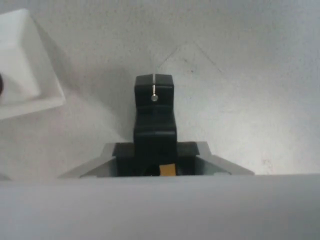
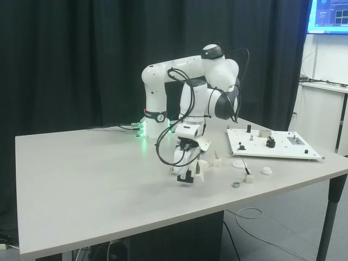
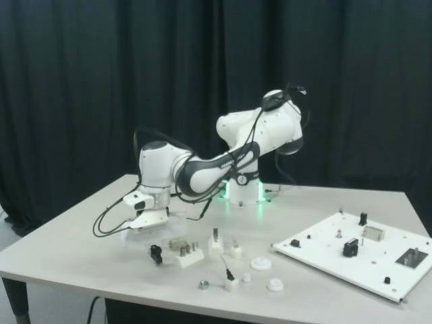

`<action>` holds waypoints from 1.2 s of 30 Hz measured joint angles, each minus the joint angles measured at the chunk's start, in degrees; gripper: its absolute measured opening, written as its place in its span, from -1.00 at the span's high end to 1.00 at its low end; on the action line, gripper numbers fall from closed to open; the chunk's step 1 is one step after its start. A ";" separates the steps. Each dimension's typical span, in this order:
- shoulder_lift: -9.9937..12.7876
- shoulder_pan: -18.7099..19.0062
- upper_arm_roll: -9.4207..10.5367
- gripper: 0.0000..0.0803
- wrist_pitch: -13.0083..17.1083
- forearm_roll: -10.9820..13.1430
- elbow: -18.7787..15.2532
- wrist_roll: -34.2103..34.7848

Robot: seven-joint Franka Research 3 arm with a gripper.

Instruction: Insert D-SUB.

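The black D-SUB connector (image 1: pixel 154 107) sits in the middle of the wrist view, sticking out from between my gripper's (image 1: pixel 155 162) grey fingers. The gripper is shut on it. In the first room view the gripper (image 2: pixel 187 172) hangs low over the grey table (image 2: pixel 92 174) with the connector (image 2: pixel 188 177) at its tip, just above the surface. The second room view shows the same connector (image 3: pixel 156 254) under the gripper (image 3: pixel 154 244). The white board (image 2: pixel 272 144) with its sockets lies far to the side of the arm, also seen in the second room view as the board (image 3: pixel 358 253).
A white holder block (image 1: pixel 20 65) lies close beside the gripper; in the second room view this holder (image 3: pixel 189 256) carries small upright parts. More small white fixtures (image 3: pixel 217 244), round white discs (image 2: pixel 266 171) and a metal nut (image 2: pixel 236 184) lie between gripper and board.
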 joint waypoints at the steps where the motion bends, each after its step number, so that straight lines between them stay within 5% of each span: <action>1: -0.01 0.00 -0.17 0.61 -0.22 -0.08 0.07 0.01; 36: -0.10 0.03 -1.86 0.62 -2.24 -0.31 0.91 0.66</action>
